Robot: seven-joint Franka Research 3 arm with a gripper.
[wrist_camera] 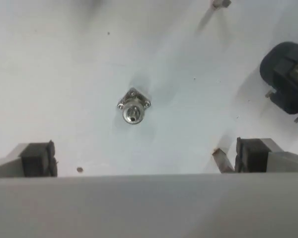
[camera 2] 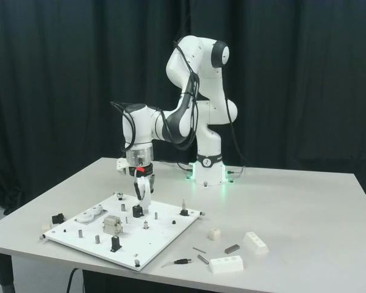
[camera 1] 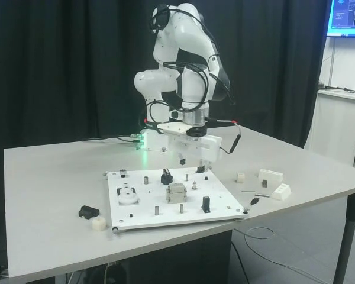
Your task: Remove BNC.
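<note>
BNC connector (wrist_camera: 133,108): stands upright on the white board (wrist_camera: 64,89), below and between the two fingertips, nearer neither.
Handling: small rigid metal, likely light, smooth and slippery; probably locked in place, so a twist may be needed.
Grasp point: the round barrel above its square flange.
Gripper (wrist_camera: 144,157): fingers spread wide apart, holding nothing, hanging above the board.
Neighbour: a black part (wrist_camera: 287,77) lies beyond one finger, well apart from the connector.
Support: grey table (camera 1: 47,177).
</note>
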